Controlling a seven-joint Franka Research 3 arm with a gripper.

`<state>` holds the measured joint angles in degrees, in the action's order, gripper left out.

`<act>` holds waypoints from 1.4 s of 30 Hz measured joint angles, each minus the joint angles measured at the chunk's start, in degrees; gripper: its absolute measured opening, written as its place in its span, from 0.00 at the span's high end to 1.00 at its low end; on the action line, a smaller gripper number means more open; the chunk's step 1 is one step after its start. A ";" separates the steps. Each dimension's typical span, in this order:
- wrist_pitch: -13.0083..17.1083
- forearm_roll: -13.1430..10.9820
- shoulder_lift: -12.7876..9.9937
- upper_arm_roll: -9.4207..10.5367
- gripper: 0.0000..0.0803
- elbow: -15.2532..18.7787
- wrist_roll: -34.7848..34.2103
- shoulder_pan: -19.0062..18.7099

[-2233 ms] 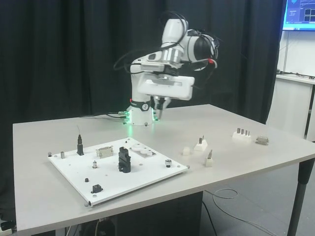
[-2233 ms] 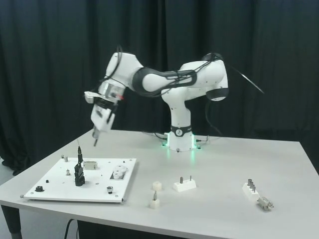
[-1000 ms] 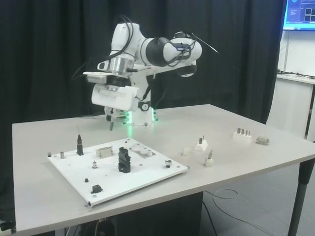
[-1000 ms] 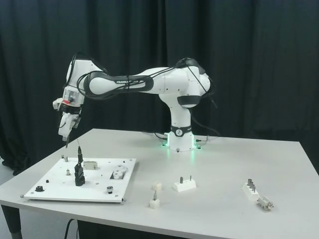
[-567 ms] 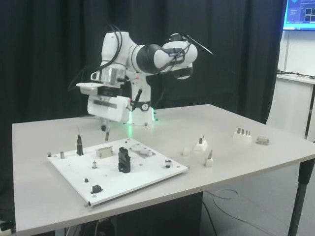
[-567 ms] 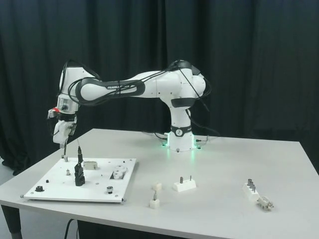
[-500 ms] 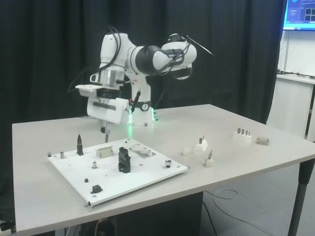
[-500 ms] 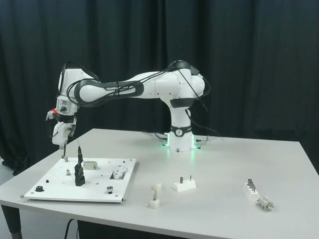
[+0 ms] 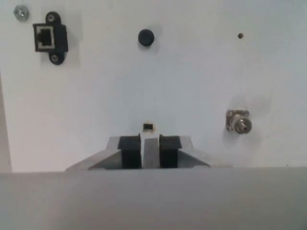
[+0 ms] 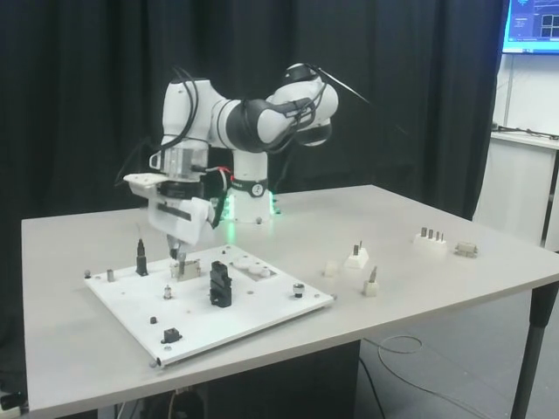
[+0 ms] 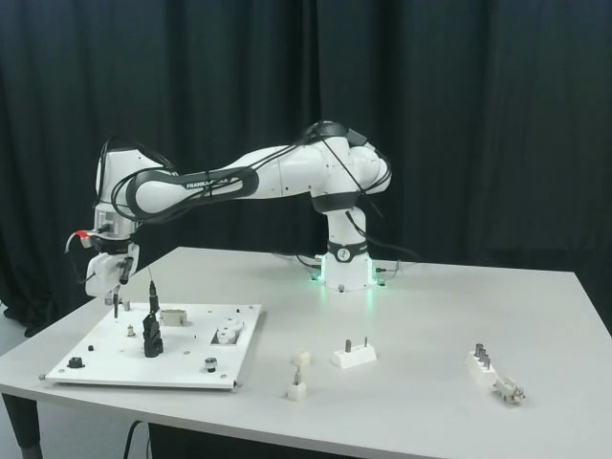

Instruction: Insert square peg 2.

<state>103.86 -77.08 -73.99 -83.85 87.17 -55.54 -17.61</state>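
Swinging further out and lower than half a second earlier, the white arm [image 11: 239,177] now hangs its tool [image 10: 177,254] just above the white board [image 10: 253,310] on the grey surface [image 10: 419,279]. In the wrist view the tool's black pads [image 9: 129,151] stand narrow, clamped on the square peg [image 9: 151,152], a grey bar held upright between them. A small square hole [image 9: 148,127] lies just beyond the peg's tip, near a metal connector [image 9: 239,121] and a black socket [image 9: 50,37].

On the tabletop [image 10: 419,279], the board [image 10: 262,314] lies at nine o'clock of the peg holders [image 10: 356,258].
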 joint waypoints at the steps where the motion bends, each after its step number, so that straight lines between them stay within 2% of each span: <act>1: -0.01 0.01 -0.01 0.24 0.91 -0.40 0.00 0.38; 18: -1.90 1.34 -0.01 2.86 0.91 -4.62 -0.41 4.21; 42: -2.09 3.62 -0.02 8.02 0.91 -6.13 -2.54 6.61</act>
<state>101.77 -73.46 -74.01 -75.83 81.04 -58.07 -11.00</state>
